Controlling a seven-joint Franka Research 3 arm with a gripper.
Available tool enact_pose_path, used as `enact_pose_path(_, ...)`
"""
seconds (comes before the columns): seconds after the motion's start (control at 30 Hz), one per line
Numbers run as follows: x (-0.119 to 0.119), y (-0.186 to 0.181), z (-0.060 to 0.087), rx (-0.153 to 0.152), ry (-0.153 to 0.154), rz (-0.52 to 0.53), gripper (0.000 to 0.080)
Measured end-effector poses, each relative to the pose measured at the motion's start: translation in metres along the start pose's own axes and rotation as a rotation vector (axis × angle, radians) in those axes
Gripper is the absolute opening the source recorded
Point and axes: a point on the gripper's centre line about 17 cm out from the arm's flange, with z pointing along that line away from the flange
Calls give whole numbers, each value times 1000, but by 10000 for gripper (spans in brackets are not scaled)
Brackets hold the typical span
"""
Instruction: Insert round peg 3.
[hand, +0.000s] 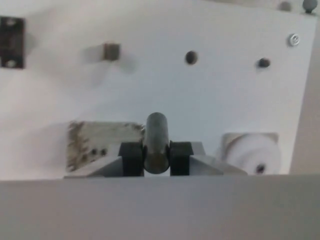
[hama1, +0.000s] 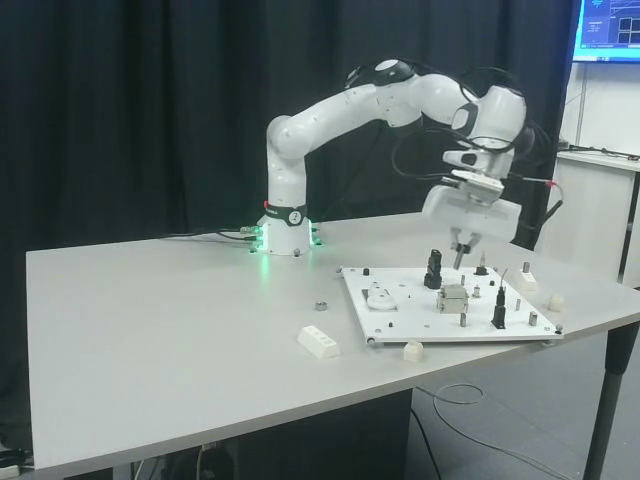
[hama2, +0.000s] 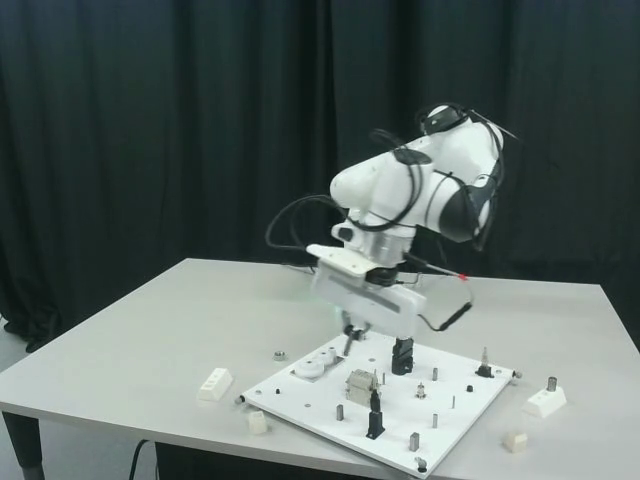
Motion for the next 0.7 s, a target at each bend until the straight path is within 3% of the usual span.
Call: enact_pose_path(0.7,35,51,57,131,-17,-100,108)
